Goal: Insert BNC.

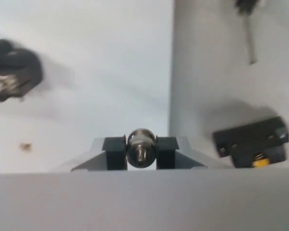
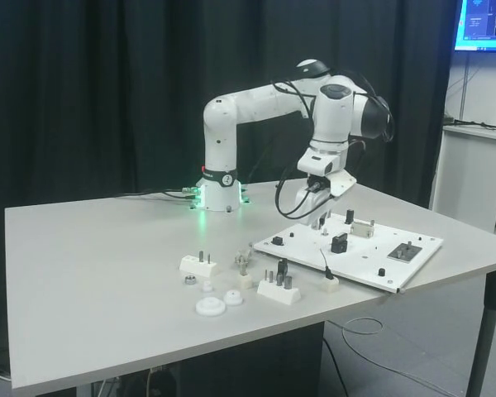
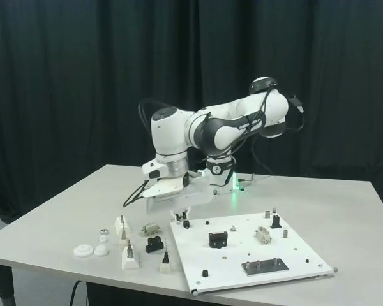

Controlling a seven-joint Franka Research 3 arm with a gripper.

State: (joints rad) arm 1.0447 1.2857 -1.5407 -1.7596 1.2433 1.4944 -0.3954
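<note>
Metal shows between the two black fingertips of the white robot arm's gripper [image 1: 141,152]: one short cylindrical BNC connector [image 1: 141,147], clamped from both sides with its round end facing the wrist camera. In the room views the gripper [image 2: 320,217] hangs just above the near-base corner of one flat white square assembly board [image 2: 413,269], which lies on the grey table [image 2: 91,265]. The connector is off the board's surface, held in the air.

On the board stand several small black parts. From the second room view these include one black block-shaped fixture [image 3: 217,239] near the middle, one grey rectangular plate with upright pins [image 3: 265,265] near the front edge, and one small upright black post [image 3: 276,221] toward the far side.

Beside the board, on the bare table, lie loose pieces. Two white round gear-like discs [image 2: 221,303] sit close together near the table's front edge. Three small white holder blocks [image 2: 197,264] with dark pins standing in them are spread in a loose row just beside the board.

One green ring light [image 2: 201,197] glows at the arm's base [image 2: 220,192]. In the wrist view, one black connector body [image 1: 14,69] lies on the table, and one black rectangular fixture [image 1: 253,140] sits on the board.
</note>
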